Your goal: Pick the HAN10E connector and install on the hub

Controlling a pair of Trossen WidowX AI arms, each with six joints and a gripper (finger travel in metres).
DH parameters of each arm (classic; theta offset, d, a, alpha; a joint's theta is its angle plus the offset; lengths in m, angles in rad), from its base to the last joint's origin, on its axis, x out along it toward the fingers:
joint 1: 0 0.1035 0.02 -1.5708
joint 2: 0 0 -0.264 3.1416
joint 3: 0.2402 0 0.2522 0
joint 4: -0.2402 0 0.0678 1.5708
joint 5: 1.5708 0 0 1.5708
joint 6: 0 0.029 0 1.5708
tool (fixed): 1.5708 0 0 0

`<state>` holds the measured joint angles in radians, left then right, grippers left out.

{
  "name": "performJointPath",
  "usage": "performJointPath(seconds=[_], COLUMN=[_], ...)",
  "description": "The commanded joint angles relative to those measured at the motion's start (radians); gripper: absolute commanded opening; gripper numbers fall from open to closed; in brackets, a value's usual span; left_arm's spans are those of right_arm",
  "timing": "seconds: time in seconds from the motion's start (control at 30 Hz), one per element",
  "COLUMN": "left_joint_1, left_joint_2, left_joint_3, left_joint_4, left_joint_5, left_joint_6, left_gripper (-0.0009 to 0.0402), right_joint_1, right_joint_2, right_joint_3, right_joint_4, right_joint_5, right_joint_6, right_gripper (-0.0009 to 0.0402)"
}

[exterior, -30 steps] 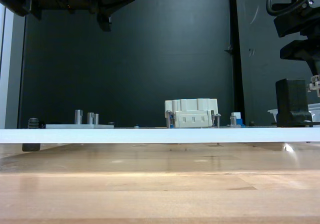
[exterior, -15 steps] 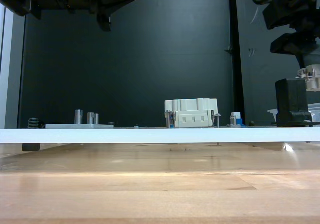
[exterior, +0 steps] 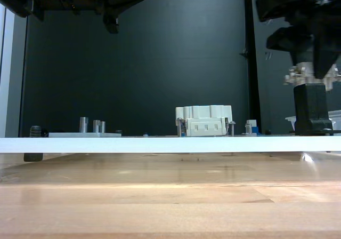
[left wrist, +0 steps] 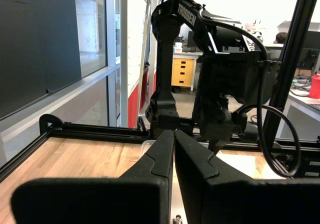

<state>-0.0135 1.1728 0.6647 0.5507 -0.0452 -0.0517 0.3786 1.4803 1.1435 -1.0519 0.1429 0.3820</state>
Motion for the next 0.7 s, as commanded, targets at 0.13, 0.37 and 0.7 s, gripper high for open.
performJointPath(seconds=[0.13,0.37,0.7], left_joint_1=[0.000,0.000,0.000], left_joint_2=[0.000,0.000,0.000], left_joint_3=[0.000,0.000,0.000], left_joint_4=[0.000,0.000,0.000], left_joint_5=[0.000,0.000,0.000], left_joint_6=[0.000,0.000,0.000], left_gripper=[0.0001,0.0001,0.0001], right_joint_1=[-0.013,-0.021,-0.032], right_joint_2=[0.059,0.106,0.190], right_joint_3=[0.061,0.092,0.190], right_joint_4=[0.014,0.042,0.064], right_joint_5=[-0.002,-0.003,-0.003], right_joint_6=[0.001,0.002,-0.010], right_gripper=[0.0052,0.0052,0.0052])
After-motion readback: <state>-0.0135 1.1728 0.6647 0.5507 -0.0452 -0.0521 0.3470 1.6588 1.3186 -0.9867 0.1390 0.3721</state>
